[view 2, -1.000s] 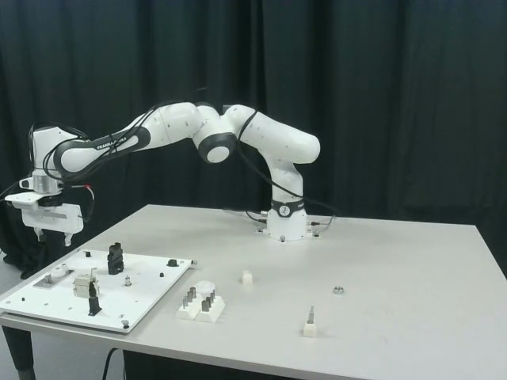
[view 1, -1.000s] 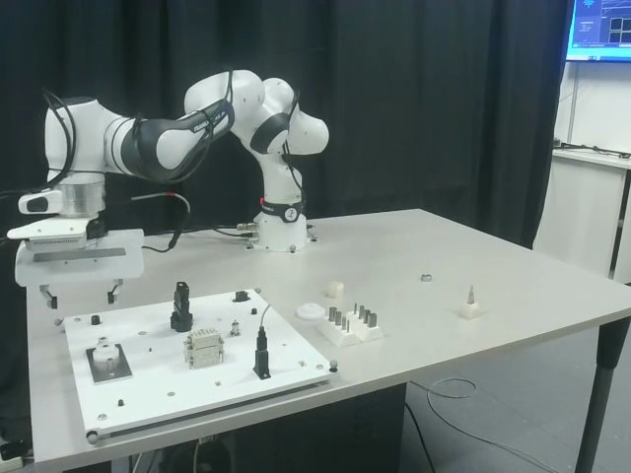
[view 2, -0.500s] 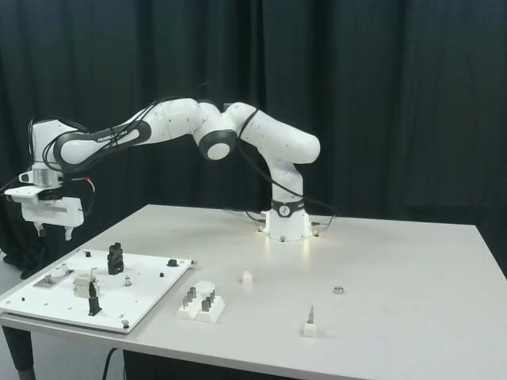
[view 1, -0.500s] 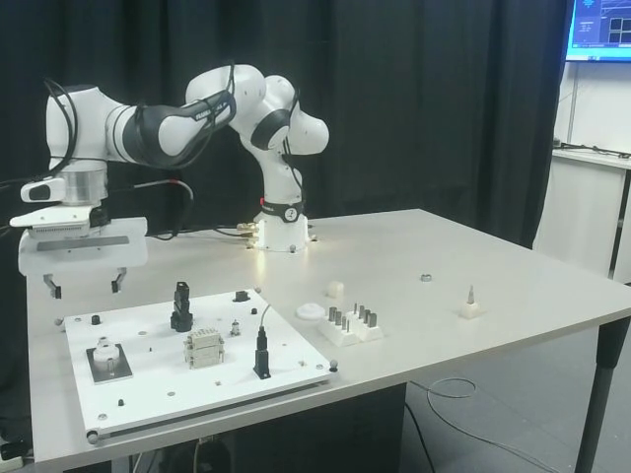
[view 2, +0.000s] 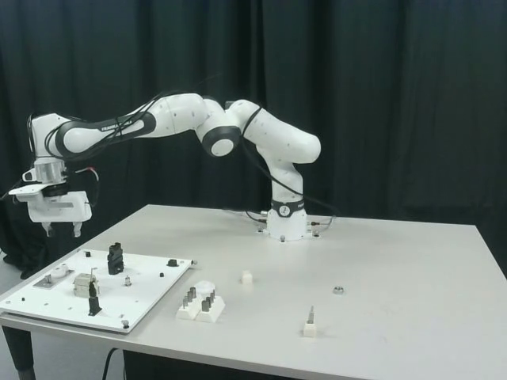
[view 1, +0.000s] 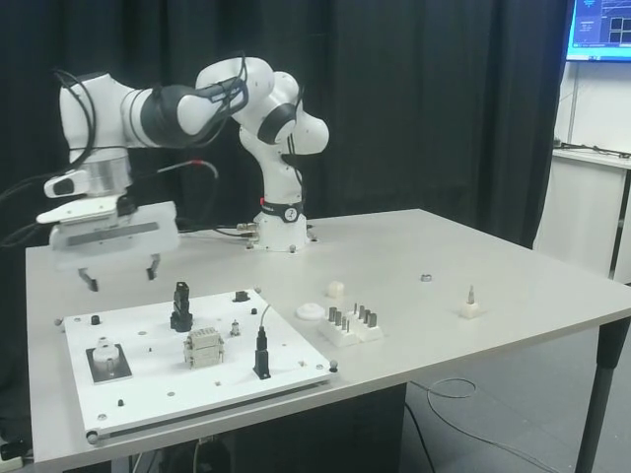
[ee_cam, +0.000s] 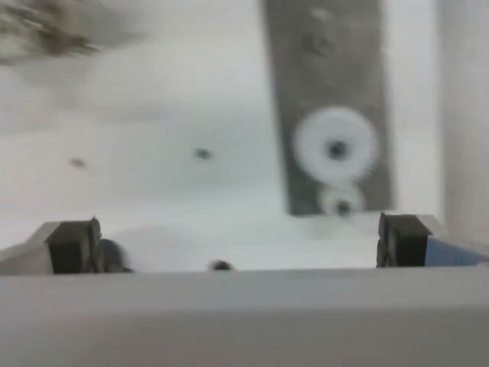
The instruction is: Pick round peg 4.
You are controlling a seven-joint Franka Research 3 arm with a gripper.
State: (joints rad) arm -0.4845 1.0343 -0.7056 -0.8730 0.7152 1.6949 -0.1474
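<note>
We see gripper (view 1: 118,273) risen and swung inward since a second ago, now above far left corner of white board (view 1: 296,367), heading toward pegs; fingers spread wide, nothing held

Wrist view: matte grey plate (ee_cam: 328,76) with toothed white gear (ee_cam: 336,145)

Right of board, near table's (view 1: 513,271) front edge: white peg blocks (view 1: 351,330) holding short upright metallic round pegs; which one is peg 4 we cannot tell; untouched
</note>
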